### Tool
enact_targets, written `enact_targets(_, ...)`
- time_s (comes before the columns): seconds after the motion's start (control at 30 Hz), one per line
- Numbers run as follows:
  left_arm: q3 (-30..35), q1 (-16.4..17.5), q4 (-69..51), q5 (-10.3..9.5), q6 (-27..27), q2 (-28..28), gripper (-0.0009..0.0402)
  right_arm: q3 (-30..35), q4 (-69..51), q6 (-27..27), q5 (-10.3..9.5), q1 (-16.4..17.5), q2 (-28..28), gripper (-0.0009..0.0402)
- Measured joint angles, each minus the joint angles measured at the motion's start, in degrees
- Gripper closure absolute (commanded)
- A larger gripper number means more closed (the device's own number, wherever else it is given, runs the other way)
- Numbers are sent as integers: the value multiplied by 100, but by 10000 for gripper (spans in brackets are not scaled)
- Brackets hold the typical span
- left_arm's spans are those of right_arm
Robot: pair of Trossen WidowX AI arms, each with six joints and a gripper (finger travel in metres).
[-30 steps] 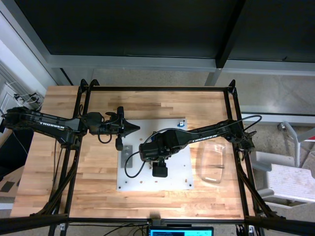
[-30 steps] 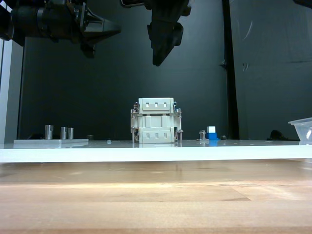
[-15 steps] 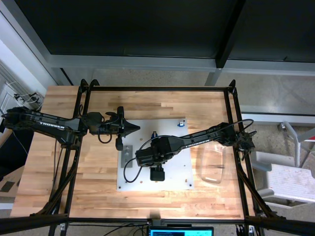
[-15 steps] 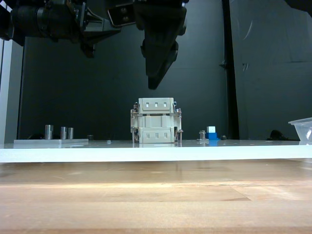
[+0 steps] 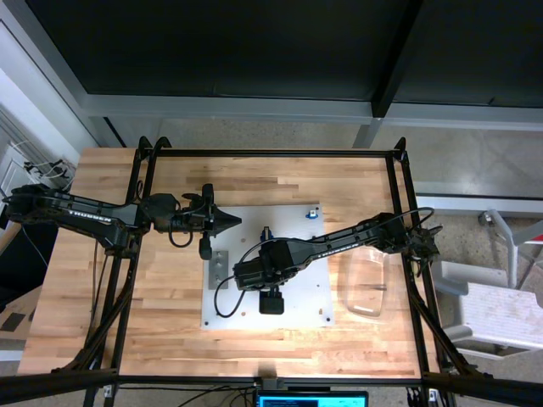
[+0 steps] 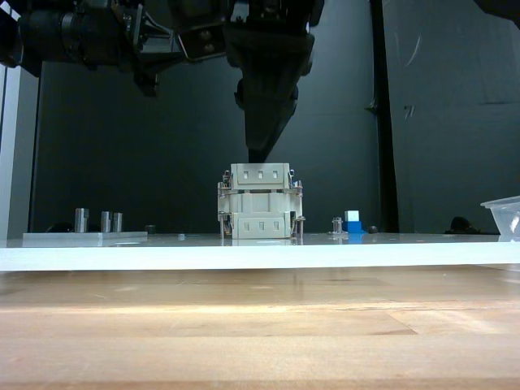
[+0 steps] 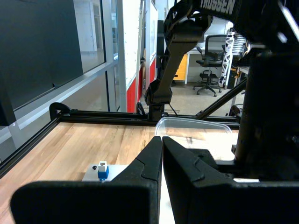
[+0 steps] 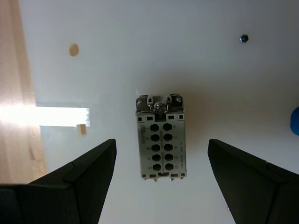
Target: Remove the HAN10-E connector and place it in the container
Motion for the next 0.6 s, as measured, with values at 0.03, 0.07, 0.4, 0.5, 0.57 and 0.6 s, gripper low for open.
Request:
enact_targets(0.03,0,0,0,0,0,0,393,-44,48,0,2,2,0,118)
enact_targets(0.07,-2,0,-2,0,2,0,393,-90,103,0,2,7,0,118)
enact_targets(0.4,0,0,0,0,2,0,393,-409,507,-26,0,31,0,118)
enact_targets(0.5,0,0,0,0,2,0,393,-452,577,-28,-7,31,52,118)
enact_targets(0.57,0,0,0,0,2,0,393,-457,595,-31,-4,31,103,118)
enact_targets(0.6,0,0,2,0,2,0,393,-457,601,-33,-7,31,122,119)
